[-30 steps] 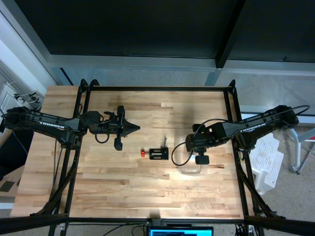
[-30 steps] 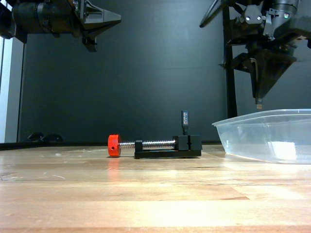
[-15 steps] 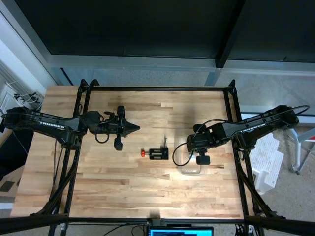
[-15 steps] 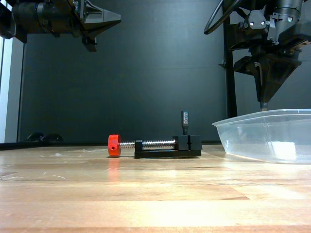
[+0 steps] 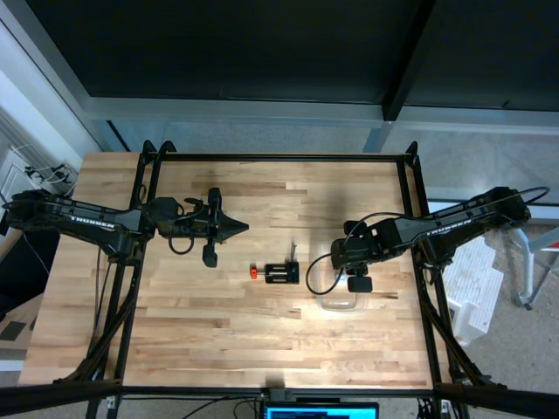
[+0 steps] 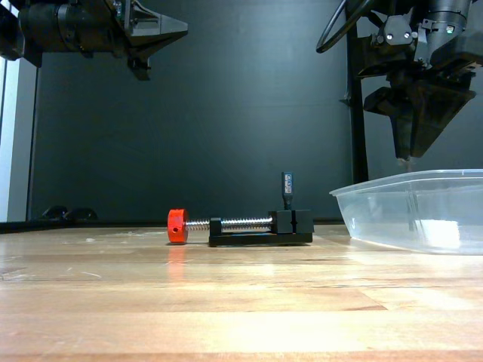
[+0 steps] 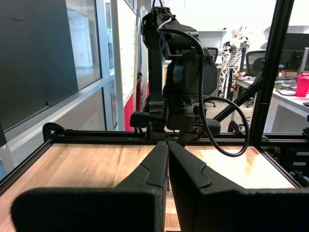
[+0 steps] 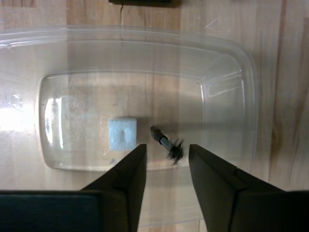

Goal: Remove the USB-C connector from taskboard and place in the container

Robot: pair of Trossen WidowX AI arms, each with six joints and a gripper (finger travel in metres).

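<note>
The USB-C connector (image 8: 164, 141), a small dark stick, shows blurred inside the clear container (image 8: 227, 43), beside a white square block (image 8: 122, 134). My right gripper (image 8: 166, 146) hangs open straight above it, its fingers (image 8: 207, 169) apart and holding nothing. From the low view, the right gripper (image 6: 405, 154) points down just over the container (image 6: 415, 215) rim. The black taskboard (image 5: 278, 273) with its red-orange knob (image 6: 176, 225) lies left of the container (image 5: 341, 295). My left gripper (image 5: 244, 228) is shut and hovers high at the back left, far from the taskboard (image 6: 260, 226).
A short dark post (image 6: 287, 188) stands upright on the taskboard's clamp end. The black frame rails (image 5: 279, 158) border the table. Bare wood lies in front of the taskboard and the container. The left gripper (image 7: 167, 159) faces the right arm across the table.
The right gripper dipped to the container rim, opened and rose slightly. The connector left its fingers and is now inside the container. The left arm has not moved.
</note>
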